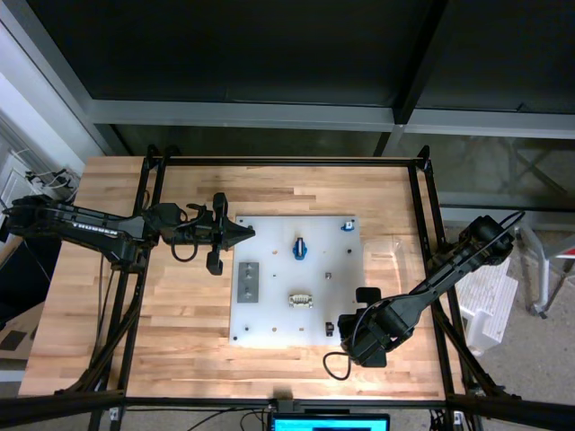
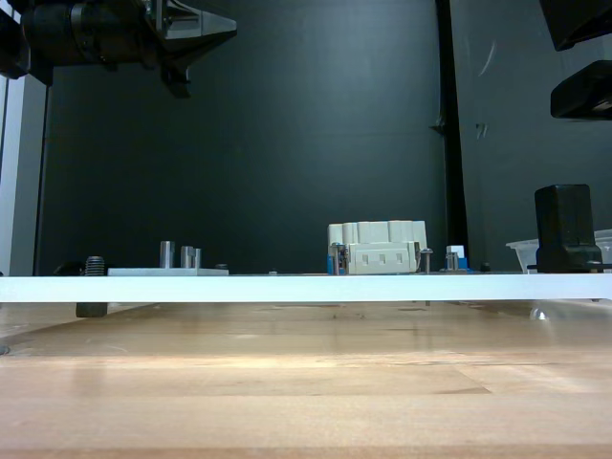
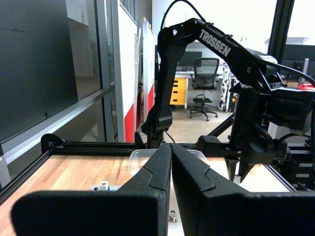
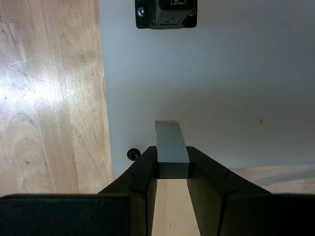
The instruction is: Pick the 16mm bar and install on taskboard
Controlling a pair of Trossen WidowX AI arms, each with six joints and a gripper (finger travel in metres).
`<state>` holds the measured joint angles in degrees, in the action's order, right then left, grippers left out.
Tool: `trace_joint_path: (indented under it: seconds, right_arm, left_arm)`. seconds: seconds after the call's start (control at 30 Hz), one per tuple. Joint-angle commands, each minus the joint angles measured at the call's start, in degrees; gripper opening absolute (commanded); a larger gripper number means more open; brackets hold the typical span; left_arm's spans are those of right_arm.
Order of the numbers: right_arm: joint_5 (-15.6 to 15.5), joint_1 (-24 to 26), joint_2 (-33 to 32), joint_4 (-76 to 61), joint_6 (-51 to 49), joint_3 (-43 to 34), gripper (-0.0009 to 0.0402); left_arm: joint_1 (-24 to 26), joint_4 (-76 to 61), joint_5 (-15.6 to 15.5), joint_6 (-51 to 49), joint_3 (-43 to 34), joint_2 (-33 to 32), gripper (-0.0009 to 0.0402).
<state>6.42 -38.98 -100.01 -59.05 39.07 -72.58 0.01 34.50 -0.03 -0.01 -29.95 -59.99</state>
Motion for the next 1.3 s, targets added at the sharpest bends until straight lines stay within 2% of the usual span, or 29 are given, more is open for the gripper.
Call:
trace_joint_path:
  seconds: [0.03, 1.0, 1.3]
  right_arm:
    - [0.1, 0.0, -0.2, 0.1, 0.0, -0.1, 0.0]
    - [0.2, 0.0, -0.9, 4.5, 0.0, 2.3, 0.0]
    - [1.6, 0.0, -0.9, 6.4, -0.1, 3.7, 0.0]
  left_arm:
    - [0.0, 0.0, 0.0, 0.0, 0.0, 0.0, 0.0]
    - [0.0, 0.0, 0.0, 0.0, 0.0, 0.0, 0.0]
    - [0.0, 0.0, 0.0, 0.0, 0.0, 0.0, 0.0]
